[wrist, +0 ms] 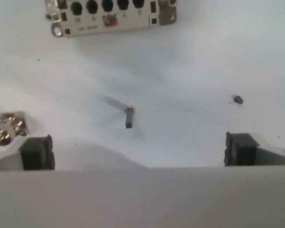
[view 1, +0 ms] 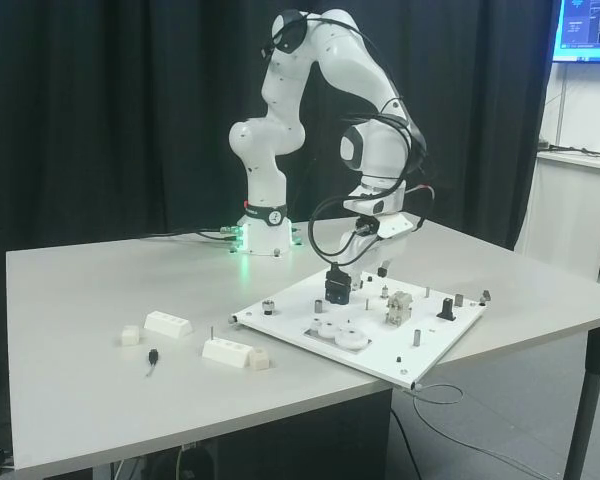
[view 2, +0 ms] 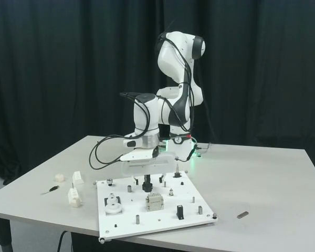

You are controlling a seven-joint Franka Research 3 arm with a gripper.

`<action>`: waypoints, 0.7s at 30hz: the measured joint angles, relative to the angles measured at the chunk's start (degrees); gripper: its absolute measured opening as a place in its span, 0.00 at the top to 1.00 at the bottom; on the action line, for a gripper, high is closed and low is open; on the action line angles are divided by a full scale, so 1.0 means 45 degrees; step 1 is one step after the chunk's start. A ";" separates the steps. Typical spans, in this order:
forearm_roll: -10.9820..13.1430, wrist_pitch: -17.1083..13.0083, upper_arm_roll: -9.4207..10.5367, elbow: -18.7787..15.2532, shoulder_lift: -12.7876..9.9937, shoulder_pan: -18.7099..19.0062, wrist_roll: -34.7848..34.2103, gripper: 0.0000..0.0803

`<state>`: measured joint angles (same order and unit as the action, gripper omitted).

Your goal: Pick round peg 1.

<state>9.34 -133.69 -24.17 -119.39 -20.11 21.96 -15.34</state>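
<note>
The claw (wrist: 137, 149), fingers apart, is hovering astride round peg 1 (wrist: 129, 117) (standing on the white board (wrist: 190, 71)), risking knocking it if descending off-centre.

Room views evenly lit against black curtain (view 2: 68, 68); wrist view washed out, soft, faint shadows

Arm (view 1: 310, 90) rose from its base, folded at the elbow, wrist pointed straight down. Gripper (wrist: 137, 149) sat low over the board; its 2 black fingertips (wrist: 37, 153) stood wide apart, nothing between.
</note>
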 joint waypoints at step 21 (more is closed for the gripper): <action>-0.1037 0.0535 -0.0344 0.0733 0.0087 -0.0508 0.2836 0.00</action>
<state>4.68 -131.28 -25.72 -116.09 -19.71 19.67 -2.57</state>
